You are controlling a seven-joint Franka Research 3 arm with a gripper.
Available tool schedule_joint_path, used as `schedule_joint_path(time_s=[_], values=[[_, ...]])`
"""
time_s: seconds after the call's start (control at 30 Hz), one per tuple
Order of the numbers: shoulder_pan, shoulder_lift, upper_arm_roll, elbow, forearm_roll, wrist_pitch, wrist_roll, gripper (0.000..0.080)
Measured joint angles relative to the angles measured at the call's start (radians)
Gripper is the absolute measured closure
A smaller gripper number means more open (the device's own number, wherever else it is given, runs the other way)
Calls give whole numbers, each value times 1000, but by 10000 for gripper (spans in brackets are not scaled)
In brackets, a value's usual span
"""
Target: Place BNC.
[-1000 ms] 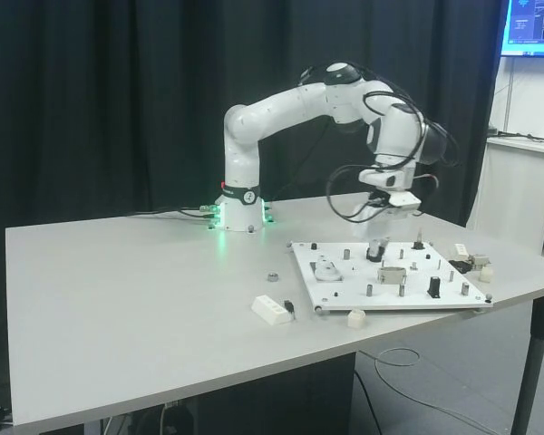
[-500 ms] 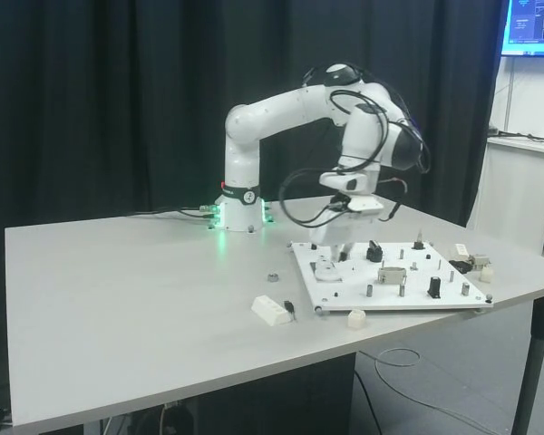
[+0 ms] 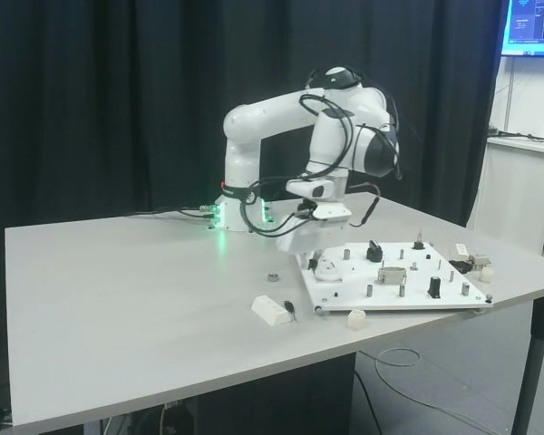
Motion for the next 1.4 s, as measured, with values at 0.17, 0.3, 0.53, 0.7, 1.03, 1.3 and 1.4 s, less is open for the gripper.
schedule_joint_path(time_s=[0.17,0.3,0.53,0.7,1.03,1.3,1.4], values=[[-10,-3,3,-28,20,0,-72,669],[-15,-4,7,-51,40,0,-122,669],[-24,-15,20,-81,92,2,-173,670],[-28,-19,39,-94,105,19,-190,670],[-31,-26,69,-113,129,29,-211,670],[-31,-28,86,-126,144,48,-219,503],[-31,-28,90,-128,147,54,-220,503]])
